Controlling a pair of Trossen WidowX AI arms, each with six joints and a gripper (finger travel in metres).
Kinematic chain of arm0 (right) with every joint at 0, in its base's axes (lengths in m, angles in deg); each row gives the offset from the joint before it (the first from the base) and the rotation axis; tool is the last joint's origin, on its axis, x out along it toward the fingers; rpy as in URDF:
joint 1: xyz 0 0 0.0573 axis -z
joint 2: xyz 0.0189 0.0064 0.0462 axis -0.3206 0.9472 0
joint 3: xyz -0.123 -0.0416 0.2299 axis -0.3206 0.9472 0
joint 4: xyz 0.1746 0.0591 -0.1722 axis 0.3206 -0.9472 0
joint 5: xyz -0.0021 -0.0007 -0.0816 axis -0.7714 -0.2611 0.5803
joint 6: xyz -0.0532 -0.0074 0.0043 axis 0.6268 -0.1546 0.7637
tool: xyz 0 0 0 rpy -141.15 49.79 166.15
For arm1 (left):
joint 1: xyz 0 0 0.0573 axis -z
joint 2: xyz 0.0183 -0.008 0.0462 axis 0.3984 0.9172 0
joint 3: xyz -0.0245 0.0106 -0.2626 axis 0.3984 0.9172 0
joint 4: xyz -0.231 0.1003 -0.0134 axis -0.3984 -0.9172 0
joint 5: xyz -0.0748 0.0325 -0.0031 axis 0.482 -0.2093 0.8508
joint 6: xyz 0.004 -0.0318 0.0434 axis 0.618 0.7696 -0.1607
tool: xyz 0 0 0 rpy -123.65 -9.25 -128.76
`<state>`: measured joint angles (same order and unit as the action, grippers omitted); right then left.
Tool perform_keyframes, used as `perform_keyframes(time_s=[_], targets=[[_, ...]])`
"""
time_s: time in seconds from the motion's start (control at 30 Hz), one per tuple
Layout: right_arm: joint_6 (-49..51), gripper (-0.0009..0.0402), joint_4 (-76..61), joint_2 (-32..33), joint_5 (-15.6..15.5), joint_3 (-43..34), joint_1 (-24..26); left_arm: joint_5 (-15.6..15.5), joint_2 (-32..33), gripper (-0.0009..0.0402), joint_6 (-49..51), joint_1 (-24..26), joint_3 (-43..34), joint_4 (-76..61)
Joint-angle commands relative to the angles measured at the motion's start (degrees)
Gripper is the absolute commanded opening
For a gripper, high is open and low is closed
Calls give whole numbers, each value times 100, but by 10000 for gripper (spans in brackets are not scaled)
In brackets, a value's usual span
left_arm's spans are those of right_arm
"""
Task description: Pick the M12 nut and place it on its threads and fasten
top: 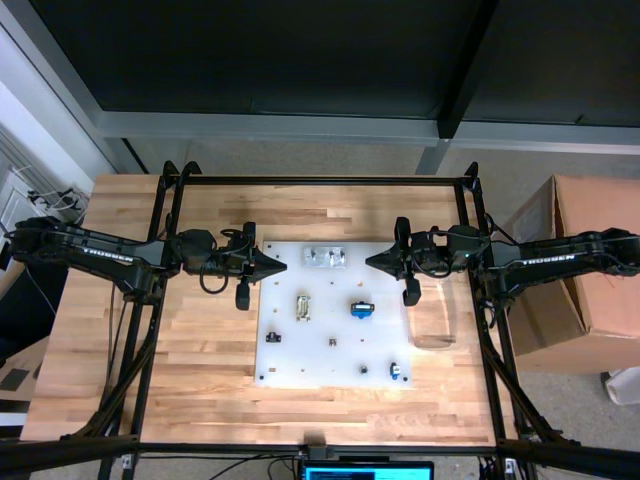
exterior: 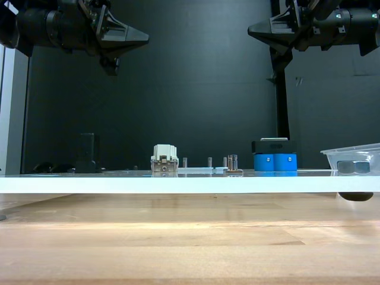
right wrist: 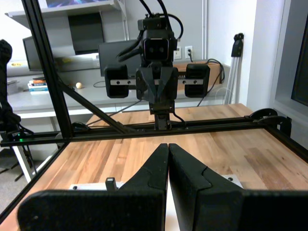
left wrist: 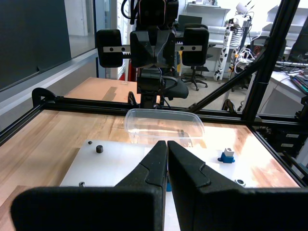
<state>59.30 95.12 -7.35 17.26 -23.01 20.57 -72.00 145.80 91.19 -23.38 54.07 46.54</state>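
Your M12 nut sits upright on its stud at the board's lower right, directly down-frame from the right gripper. The left gripper hovers farther off. Both are closed and empty.

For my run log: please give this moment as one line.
M12 nut: on its stud | left gripper: shut, high over board | right gripper: shut, high over board

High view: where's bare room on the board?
Free: near left corner of the board; between white plug and blue block. Crowded: near right, by the nut (seated or not, cannot tell). Both shut: left gripper, right gripper above the far end.
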Motion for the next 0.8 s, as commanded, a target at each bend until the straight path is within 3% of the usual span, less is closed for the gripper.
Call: perform_keyframes(time_s=[0.03,0.8], targets=[[0,0,-4,4,0,-4,-2,0,0,0,-2,-2,0,2],[0,0,-4,7,0,-4,-2,-63,0,0,-184,-9,13,431]])
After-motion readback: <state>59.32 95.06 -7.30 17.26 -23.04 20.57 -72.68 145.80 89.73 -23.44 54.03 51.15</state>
